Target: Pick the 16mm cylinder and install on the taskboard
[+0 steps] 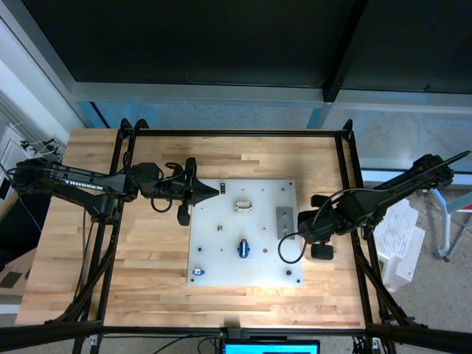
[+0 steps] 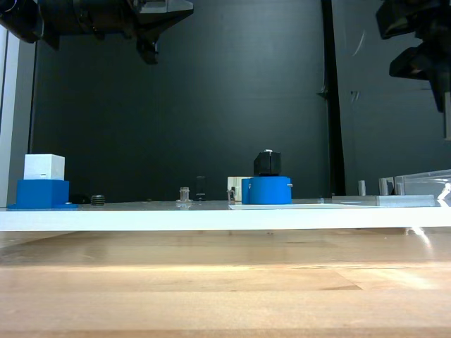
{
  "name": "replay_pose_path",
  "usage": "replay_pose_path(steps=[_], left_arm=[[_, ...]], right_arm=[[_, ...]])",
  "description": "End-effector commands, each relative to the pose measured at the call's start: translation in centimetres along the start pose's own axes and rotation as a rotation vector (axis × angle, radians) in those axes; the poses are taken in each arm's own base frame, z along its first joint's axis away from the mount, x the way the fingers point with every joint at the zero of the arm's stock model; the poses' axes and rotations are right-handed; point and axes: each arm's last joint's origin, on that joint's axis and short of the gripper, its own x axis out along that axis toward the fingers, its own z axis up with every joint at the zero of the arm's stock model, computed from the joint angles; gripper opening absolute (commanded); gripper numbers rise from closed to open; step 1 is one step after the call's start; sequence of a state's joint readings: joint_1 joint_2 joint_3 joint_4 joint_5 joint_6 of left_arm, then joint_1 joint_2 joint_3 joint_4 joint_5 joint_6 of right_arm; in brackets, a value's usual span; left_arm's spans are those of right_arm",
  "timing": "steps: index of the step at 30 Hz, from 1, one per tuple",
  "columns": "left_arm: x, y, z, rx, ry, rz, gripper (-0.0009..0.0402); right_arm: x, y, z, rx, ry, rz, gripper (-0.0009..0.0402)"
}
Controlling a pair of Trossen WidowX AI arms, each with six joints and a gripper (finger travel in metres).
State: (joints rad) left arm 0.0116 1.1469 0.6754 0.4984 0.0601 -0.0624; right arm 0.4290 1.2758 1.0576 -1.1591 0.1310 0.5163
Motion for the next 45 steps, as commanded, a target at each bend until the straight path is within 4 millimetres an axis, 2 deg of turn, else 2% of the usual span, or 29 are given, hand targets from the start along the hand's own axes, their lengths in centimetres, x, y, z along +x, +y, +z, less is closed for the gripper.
replay_pose_path(steps=[1, 14, 28, 45], left_arm=[[0.0, 0.0, 0.0, 0.000, -0.001, 0.000, 0.0000], [0.0, 0.0, 0.0, 0.000, 0.000, 0.000, 0.0000], [0.0, 0.0, 0.0, 0.000, 0.000, 0.000, 0.0000], [0.0, 0.0, 0.0, 0.000, 0.000, 0.000, 0.0000]], right_arm=[[0.3, 0.4, 0.8, 0.005, 0.006, -0.005, 0.0018], [1.6, 1.9, 4.4, 0.024, 0.012, -0.013, 0.0018], [4.2, 3.6, 8.3, 0.043, 0.020, -0.030, 0.0018], [6.5, 4.6, 9.9, 0.048, 0.012, -0.026, 0.0018]])
